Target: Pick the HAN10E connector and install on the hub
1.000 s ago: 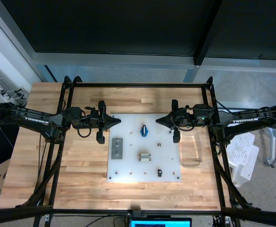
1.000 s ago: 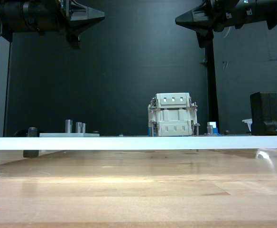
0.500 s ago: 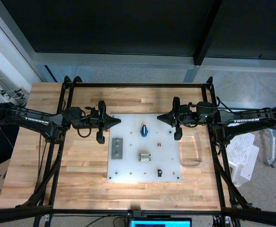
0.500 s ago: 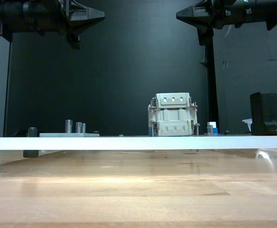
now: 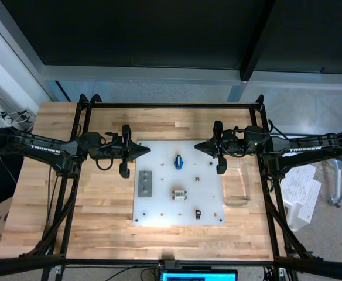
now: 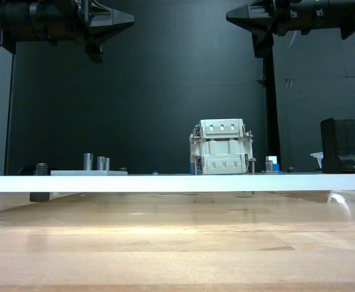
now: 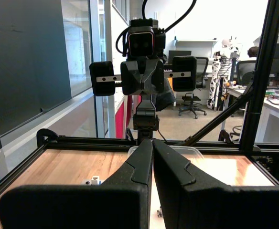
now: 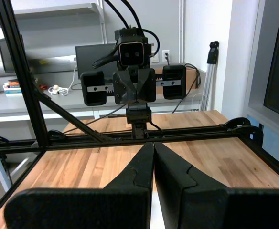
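1. The left end effector (image 5: 148,150) hangs high over the 10 o'clock corner of the white board (image 5: 159,215), clenched with finger against finger.
2. The right end effector (image 5: 195,146) hangs just as high near the board's 1 o'clock edge, likewise clenched.
3. The connector (image 6: 221,127) sits on top of the hub (image 6: 221,160) near the board's centre, at 6 o'clock from the blue part (image 5: 178,161) and 3 o'clock from the grey block (image 5: 144,182).
4. Both end effectors are well apart from that stack.
5. A clear tray (image 5: 237,188) lies on the bench (image 5: 98,222) off the board's 3 o'clock side.
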`<state>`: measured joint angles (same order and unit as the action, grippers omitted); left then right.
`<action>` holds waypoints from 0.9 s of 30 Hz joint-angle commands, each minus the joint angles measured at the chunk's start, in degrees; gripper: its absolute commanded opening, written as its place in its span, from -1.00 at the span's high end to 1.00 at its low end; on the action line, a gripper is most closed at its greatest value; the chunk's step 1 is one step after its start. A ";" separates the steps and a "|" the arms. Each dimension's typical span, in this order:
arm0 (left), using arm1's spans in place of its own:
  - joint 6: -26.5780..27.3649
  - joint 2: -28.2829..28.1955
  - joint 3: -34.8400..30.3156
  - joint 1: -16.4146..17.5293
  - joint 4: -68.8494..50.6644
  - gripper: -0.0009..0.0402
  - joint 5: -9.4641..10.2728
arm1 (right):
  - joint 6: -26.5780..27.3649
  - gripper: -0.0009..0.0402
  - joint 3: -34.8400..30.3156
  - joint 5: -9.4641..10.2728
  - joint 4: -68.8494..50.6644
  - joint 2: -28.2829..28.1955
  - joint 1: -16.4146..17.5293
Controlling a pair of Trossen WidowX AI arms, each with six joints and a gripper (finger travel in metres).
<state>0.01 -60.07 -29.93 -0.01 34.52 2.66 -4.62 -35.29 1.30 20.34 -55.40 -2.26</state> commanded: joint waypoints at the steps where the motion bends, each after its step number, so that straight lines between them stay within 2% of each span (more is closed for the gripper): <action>1: -0.02 -0.02 -0.02 0.00 0.00 0.96 -0.02 | 0.07 0.96 0.50 -0.35 0.42 -0.04 0.13; 7: -0.02 -0.02 -0.02 0.00 0.00 0.96 -0.02 | 0.11 0.96 0.57 -1.73 0.59 -0.04 0.83; 16: -0.02 -0.02 -0.02 0.00 0.00 0.96 -0.02 | 0.04 0.96 0.57 -1.09 0.02 -0.04 1.03; 27: -0.02 -0.02 -0.02 0.00 0.00 0.96 -0.02 | 0.15 0.96 0.57 -1.27 -0.31 -0.04 1.01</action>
<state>0.01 -60.07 -29.93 -0.01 34.50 2.63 -4.40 -34.70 0.05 20.05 -55.44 -1.26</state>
